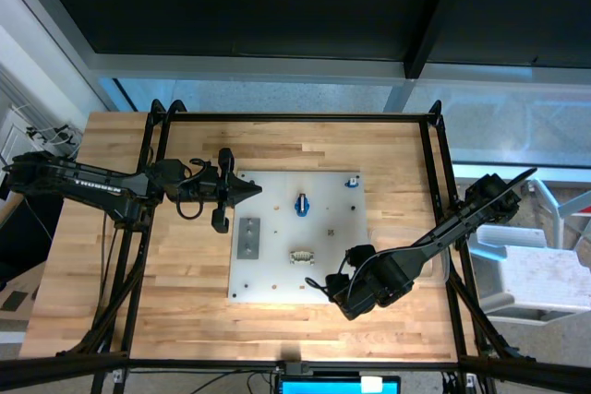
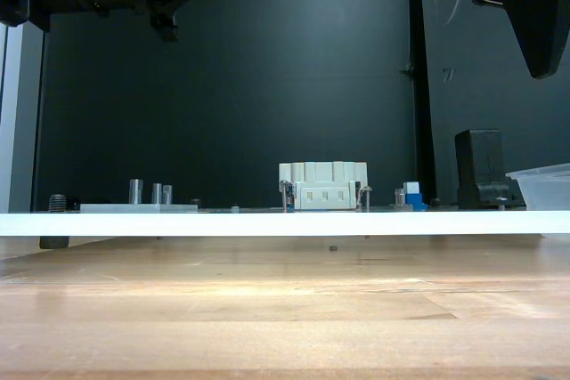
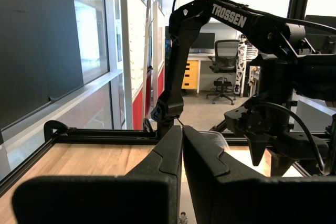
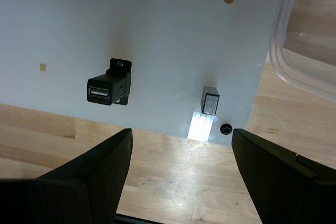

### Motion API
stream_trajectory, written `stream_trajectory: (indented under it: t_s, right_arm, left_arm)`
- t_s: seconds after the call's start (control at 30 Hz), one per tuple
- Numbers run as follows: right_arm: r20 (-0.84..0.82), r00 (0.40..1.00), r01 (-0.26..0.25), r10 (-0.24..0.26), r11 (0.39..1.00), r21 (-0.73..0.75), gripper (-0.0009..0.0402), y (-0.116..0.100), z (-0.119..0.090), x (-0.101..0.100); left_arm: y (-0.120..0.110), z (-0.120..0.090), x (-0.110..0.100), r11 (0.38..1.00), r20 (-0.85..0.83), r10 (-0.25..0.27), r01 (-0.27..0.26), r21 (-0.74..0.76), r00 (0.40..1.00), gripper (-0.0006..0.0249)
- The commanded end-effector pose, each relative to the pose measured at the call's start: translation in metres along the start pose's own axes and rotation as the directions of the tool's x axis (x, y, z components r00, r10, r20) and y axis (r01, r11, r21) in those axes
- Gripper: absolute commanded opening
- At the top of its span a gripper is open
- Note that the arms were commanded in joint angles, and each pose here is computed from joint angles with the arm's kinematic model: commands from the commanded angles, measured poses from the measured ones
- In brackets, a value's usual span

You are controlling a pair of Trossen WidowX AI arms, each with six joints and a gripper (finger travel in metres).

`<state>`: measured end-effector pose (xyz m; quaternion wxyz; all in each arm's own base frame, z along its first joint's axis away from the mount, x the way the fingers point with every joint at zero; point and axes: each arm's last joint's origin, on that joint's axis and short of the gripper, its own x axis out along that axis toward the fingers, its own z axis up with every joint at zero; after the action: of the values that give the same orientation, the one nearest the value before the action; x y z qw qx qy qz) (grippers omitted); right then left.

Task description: Pick the 16mm bar and place in it's hole on the taskboard

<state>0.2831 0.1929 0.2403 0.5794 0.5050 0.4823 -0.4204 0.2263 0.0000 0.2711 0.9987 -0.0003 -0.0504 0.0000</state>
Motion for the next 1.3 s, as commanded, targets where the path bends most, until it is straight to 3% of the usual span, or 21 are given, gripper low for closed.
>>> stream_trajectory:
  t_s: [0.03,1.3]
  right_arm:
    - [0.000,1.000,-0.001,0.001,1.000,0.000,0.0265,0.0001,-0.0001,0.0000]
    - [-0.003,1.000,-0.006,0.006,1.000,0.001,0.0265,0.0007,-0.0003,0.0000]
  left_arm:
    - [0.0000,0.0001,0.0000,1.000,0.000,0.000,0.000,0.000,1.000,0.0000]
    - [0.0000,0.0001,0.0000,1.000,0.000,0.000,0.000,0.000,1.000,0.0000]
